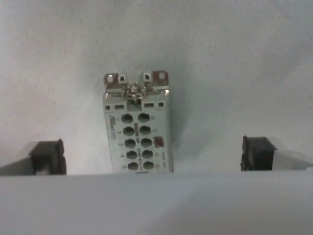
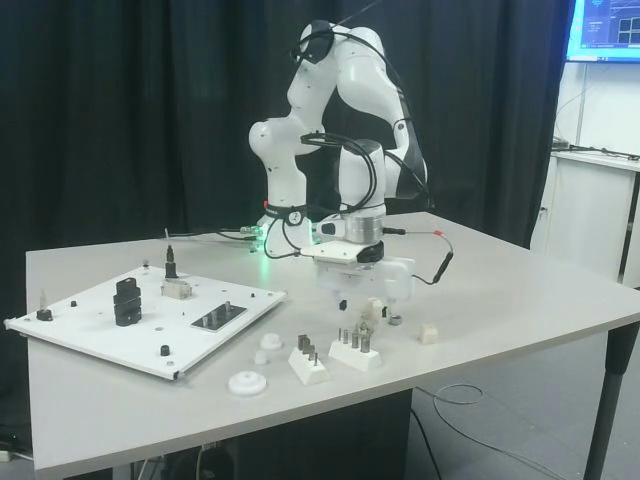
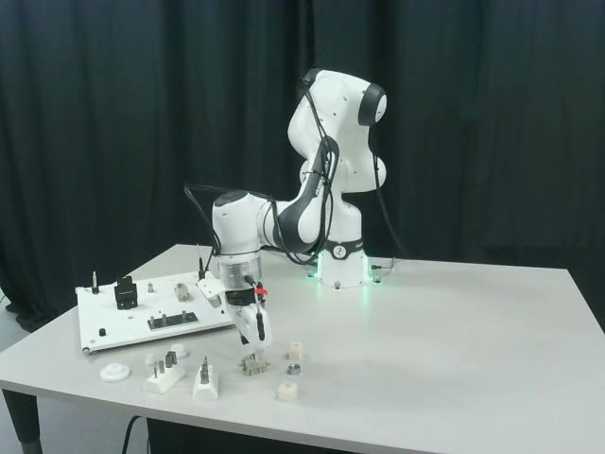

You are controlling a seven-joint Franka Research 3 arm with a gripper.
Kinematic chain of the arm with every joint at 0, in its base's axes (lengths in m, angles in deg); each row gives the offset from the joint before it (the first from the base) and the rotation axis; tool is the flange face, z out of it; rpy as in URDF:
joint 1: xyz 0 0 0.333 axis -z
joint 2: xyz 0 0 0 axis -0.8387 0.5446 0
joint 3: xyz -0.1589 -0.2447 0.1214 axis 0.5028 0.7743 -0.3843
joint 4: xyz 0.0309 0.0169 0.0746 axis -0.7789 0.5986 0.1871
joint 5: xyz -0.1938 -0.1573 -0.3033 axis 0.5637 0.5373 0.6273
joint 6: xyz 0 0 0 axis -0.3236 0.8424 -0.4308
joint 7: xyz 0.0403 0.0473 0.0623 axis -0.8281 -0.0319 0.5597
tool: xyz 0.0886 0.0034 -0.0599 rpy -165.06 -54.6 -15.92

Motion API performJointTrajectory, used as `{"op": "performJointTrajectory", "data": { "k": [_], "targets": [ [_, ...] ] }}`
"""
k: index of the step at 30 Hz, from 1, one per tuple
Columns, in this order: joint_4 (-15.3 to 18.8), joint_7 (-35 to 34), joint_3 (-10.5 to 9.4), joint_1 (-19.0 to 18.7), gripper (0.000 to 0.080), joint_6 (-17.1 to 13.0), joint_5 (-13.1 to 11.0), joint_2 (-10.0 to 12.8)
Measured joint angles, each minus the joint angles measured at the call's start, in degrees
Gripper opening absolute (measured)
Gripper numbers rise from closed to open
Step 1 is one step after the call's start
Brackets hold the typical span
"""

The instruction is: Pick waterproof.

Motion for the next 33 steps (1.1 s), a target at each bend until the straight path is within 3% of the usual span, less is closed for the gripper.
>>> {"op": "performJointTrajectory", "data": {
  "k": [16, 33],
  "targets": [
    [0.0, -0.8, -0.87, 0.0, 0.0800, -2.4, 0.4, 1.6],
    [0.0, -3.4, -1.70, 0.1, 0.0800, -3.3, 2.6, 2.2]
  ]
}}
